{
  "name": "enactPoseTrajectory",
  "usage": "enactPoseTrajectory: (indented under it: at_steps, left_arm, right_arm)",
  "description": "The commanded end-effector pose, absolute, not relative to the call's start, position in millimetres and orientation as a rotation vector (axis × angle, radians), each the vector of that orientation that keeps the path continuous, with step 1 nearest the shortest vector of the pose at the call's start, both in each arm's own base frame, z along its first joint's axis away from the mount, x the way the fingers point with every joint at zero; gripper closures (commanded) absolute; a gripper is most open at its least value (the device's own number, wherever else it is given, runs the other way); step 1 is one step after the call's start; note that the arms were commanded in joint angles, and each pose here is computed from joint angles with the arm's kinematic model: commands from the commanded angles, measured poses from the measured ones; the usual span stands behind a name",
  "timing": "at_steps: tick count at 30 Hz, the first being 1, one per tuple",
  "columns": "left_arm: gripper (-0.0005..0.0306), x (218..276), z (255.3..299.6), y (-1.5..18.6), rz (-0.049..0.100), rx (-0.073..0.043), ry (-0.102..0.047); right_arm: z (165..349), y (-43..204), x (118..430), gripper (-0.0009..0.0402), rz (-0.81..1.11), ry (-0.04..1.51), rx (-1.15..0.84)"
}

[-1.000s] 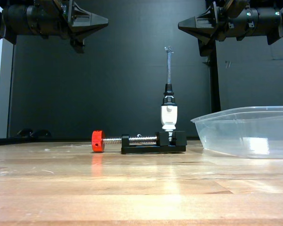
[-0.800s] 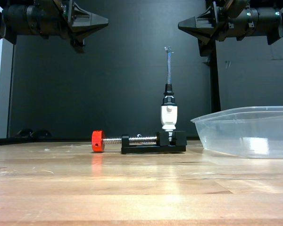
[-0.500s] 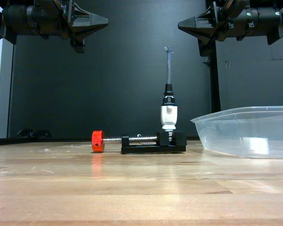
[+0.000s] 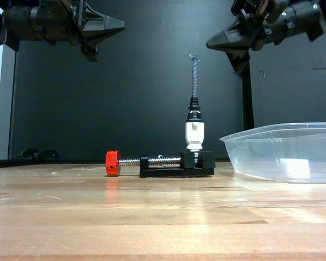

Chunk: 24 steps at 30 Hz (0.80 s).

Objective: Remove the power plug from the receptacle and place in the container

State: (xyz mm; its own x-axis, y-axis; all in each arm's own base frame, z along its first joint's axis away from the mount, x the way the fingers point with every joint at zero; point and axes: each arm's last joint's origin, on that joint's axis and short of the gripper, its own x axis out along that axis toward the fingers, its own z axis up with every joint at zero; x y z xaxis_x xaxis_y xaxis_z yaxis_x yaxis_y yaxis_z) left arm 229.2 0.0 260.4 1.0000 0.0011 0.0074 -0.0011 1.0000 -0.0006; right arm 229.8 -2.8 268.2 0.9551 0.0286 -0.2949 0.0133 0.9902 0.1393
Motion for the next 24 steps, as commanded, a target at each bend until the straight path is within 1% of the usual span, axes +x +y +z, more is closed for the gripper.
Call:
enactPoseTrajectory:
  at_steps: [1, 5, 9, 13, 18, 21, 24]
  left_arm:
    - [0.0300, 229.2, 260.5, 0.0, 0.001, 0.000, -0.008]
    - [0.0300, 229.2, 260.5, 0.0, 0.000, 0.000, -0.008]
    - [0.0300, 229.2, 260.5, 0.0, 0.000, 0.000, -0.008]
    - [0.0300, 229.2, 260.5, 0.0, 0.001, 0.000, -0.008]
    - [0.0300, 229.2, 260.5, 0.0, 0.000, 0.000, -0.008]
    - [0.0300, 229.2, 260.5, 0.0, 0.001, 0.000, -0.008]
    - [0.0300, 229.2, 260.5, 0.1, 0.001, 0.000, -0.008]
  right_arm:
    - [275.9, 1.2, 231.9, 0.0393, 0.012, 0.456, 0.143]
    - [280.7, 8.8, 238.9, 0.0393, 0.001, 0.631, 0.138]
    - [282.4, 20.8, 247.9, 0.0393, -0.011, 0.757, 0.095]
    - [283.3, 31.5, 258.7, 0.0393, -0.015, 0.841, 0.090]
    - [282.7, 39.0, 274.2, 0.0391, -0.035, 0.929, 0.089]
    - [282.3, 42.3, 284.0, 0.0374, -0.042, 0.969, 0.074]
    - [281.9, 45.0, 294.0, 0.0333, -0.058, 0.988, 0.058]
